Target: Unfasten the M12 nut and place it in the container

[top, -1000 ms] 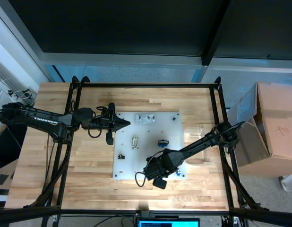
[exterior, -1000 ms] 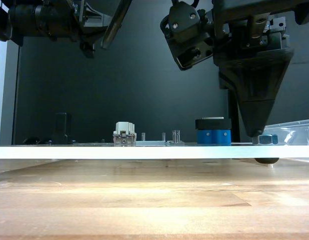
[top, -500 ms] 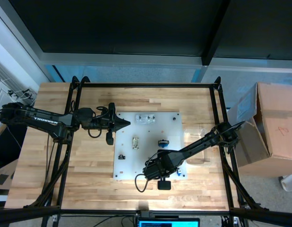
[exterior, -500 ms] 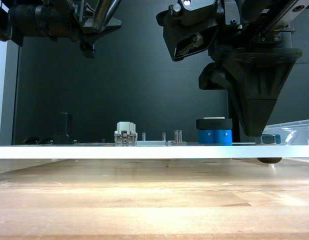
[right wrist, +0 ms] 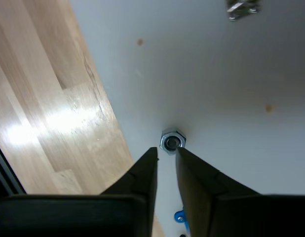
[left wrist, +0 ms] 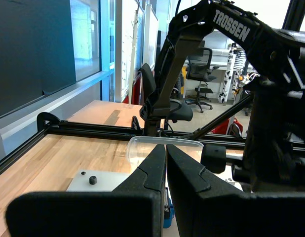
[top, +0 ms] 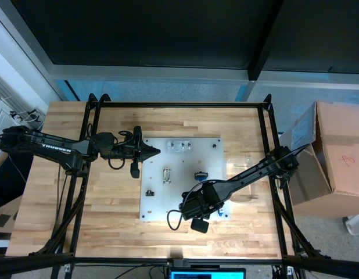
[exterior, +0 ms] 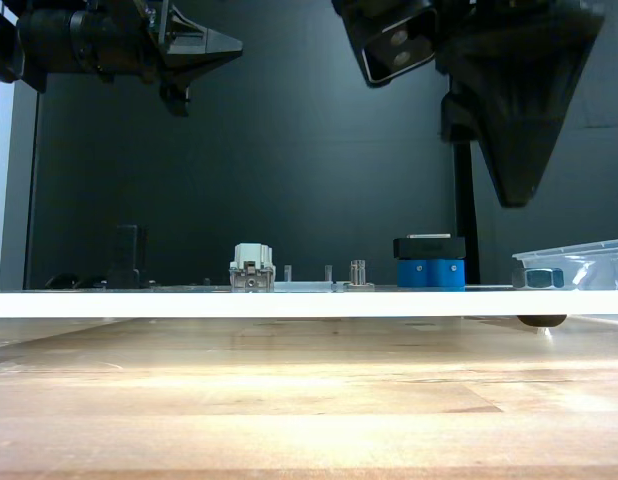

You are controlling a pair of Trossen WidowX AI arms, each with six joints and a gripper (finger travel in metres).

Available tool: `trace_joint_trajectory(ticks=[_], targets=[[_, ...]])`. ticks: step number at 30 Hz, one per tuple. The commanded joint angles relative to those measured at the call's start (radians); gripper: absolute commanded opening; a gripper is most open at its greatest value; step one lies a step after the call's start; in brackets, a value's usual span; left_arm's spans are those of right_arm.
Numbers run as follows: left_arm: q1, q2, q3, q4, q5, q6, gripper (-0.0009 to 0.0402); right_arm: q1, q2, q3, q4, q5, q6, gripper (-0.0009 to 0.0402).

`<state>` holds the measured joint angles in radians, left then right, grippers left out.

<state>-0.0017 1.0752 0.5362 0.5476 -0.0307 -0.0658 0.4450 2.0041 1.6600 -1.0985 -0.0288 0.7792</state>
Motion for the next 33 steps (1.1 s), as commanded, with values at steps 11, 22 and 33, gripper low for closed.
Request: trace_joint_trajectory(ticks=[11, 22, 33], targets=[[0.0, 0.0, 0.0, 0.0, 0.0, 0.0, 0.0, 0.001, 0.051, -0.01, 0.004, 0.031, 0.128, 0.0197], [0.0, 0.0, 0.0, 0.001, 0.0, 0.0, 0.0, 0.001, 0.057, -0.092, 0.073, 0.029, 0.129, 0.024], [0.0, 0.0, 0.0, 0.0, 0.0, 0.0, 0.0, 0.0, 0.053, -0.098, 0.081, 0.027, 0.125, 0.015]])
